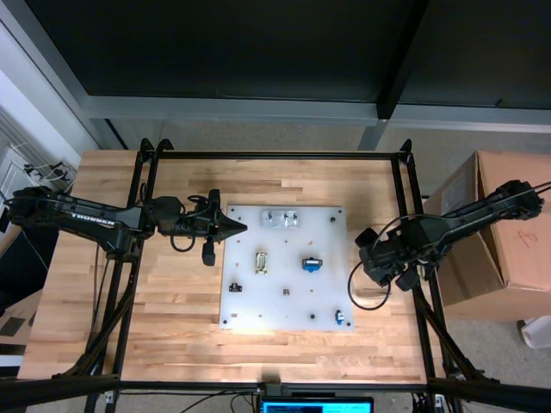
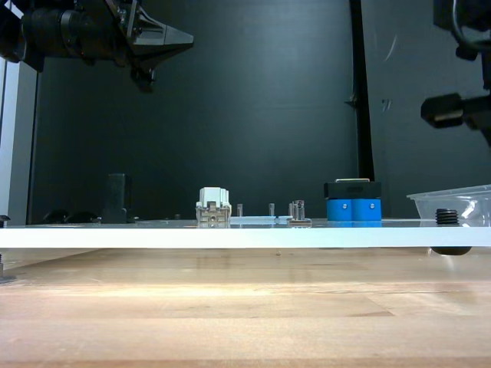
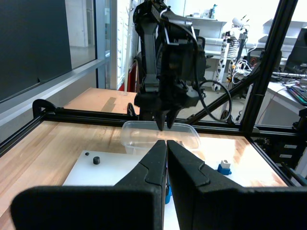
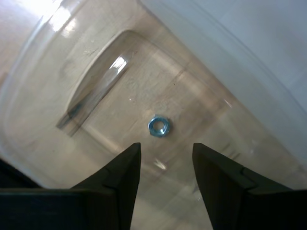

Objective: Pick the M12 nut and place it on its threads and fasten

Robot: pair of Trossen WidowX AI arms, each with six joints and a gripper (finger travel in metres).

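Poised with its black fingers apart and nothing between them, my right gripper (image 4: 165, 146) hangs beyond the right edge of the board, pointing down into the clear plastic tray (image 4: 48, 72). My left gripper (image 3: 166, 143) hovers high over the board's far left edge, its two fingers pressed together on nothing. Below both arms lies the light wooden table (image 1: 172, 327), and on it the flat white board (image 1: 284, 301) with its small fittings. The tray stands just beside the board's right edge. At the board's near right, the short black ribbed stud (image 2: 447, 217) stands bare, its ribs showing. The small silver hex nut (image 4: 158, 126) lies flat and free on the tray's floor, just ahead of my open right fingertips and touching neither, well clear of its stud.
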